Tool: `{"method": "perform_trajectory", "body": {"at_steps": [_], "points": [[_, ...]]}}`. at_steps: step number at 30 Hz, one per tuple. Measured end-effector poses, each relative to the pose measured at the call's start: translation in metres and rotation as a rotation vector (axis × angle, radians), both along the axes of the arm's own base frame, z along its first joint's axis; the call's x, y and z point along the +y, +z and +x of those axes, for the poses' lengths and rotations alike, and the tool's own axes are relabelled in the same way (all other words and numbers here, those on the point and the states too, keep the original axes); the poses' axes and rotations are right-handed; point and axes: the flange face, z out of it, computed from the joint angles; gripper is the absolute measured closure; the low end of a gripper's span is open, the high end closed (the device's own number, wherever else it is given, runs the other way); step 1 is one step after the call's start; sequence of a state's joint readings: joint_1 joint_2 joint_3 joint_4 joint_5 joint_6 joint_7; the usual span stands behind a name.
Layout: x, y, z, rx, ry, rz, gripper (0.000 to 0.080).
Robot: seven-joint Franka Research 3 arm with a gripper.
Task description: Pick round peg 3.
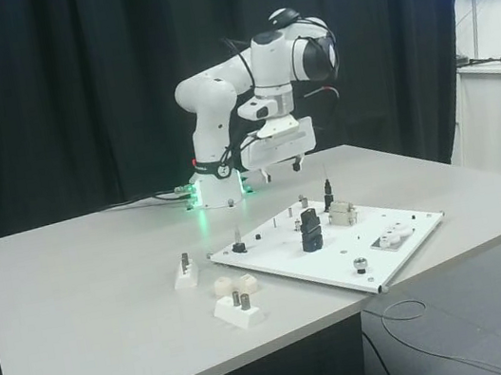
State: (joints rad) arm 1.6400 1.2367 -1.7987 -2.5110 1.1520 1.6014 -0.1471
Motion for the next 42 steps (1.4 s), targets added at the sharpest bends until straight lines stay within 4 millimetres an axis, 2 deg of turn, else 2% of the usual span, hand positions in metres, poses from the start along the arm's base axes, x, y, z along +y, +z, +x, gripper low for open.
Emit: {"method": "perform_trajectory", "body": {"at_steps": [12,19,31,42], "points": [[-0.004,0.021,0.019,-0.113,0.027,-0.114,0.0003],[-0.014,0.031,0.027,-0.174,0.029,-0.185,0.0003],[-0.049,0.039,0.039,-0.234,0.057,-0.256,0.0003],[-0.091,0.033,0.059,-0.273,0.095,-0.284,0.0003]]}}
